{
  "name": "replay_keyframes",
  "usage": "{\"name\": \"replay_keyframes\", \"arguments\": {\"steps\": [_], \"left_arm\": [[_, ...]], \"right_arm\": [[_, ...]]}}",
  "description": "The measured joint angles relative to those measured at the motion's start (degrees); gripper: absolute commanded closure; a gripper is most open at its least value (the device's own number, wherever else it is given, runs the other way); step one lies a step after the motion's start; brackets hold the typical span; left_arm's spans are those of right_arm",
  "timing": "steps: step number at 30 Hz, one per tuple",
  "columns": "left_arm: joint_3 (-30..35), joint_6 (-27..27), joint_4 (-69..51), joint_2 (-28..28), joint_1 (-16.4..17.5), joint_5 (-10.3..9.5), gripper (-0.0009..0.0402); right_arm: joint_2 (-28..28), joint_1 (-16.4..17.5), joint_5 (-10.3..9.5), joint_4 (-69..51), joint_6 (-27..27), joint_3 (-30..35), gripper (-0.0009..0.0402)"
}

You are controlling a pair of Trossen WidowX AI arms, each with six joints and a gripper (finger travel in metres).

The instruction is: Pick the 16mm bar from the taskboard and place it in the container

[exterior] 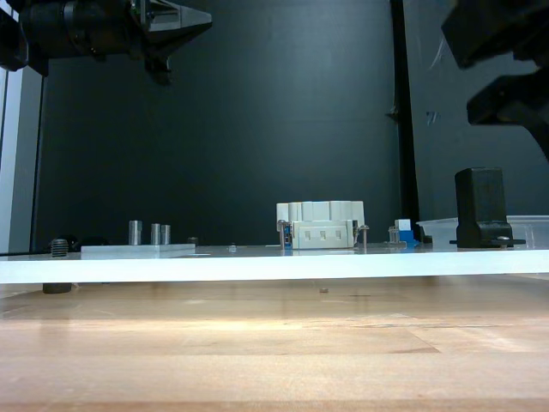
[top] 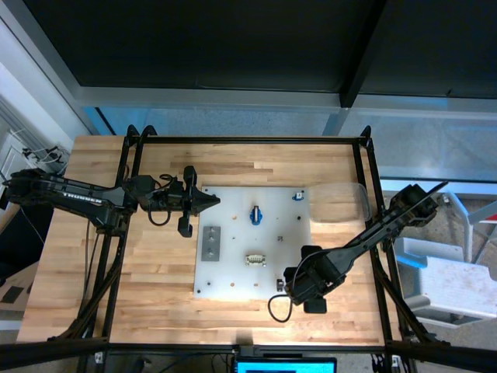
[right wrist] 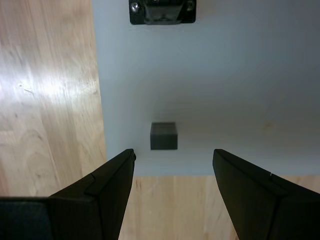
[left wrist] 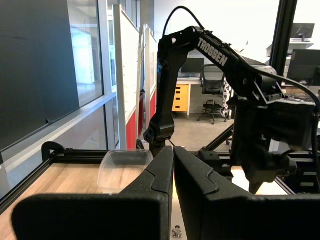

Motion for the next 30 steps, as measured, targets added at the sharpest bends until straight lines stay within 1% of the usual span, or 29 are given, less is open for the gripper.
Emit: {"name": "replay_keyframes", "arguments": {"steps": [7, 15, 22, 26, 30], "left_arm": [[0.0, 0.0, 0.0, 0.0, 0.0, 0.00, 0.0393], [0.0, 0.0, 0.0, 0.0, 0.0, 0.00, 0.0393], [0.0, 0.0, 0.0, 0.0, 0.0, 0.00, 0.0393], [0.0, 0.0, 0.0, 0.0, 0.0, 0.00, 0.0393], [0.0, 0.0, 0.0, 0.0, 0.0, 0.00, 0.0393]], "right_arm": [[1.0, 0.2, 0.02, 1.6, 0.0, -0.6, 0.0174], [1.0, 0.2, 0.00, 5.9, 0.6, -3.3, 0.0174], [1.0, 0.2, 0.02, 6.1, 0.9, -3.7, 0.0175], [1.0, 0.2, 0.02, 6.3, 0.9, -3.7, 0.0197], [1.0, 0.2, 0.02, 6.3, 1.0, -3.7, 0.0235]]}}
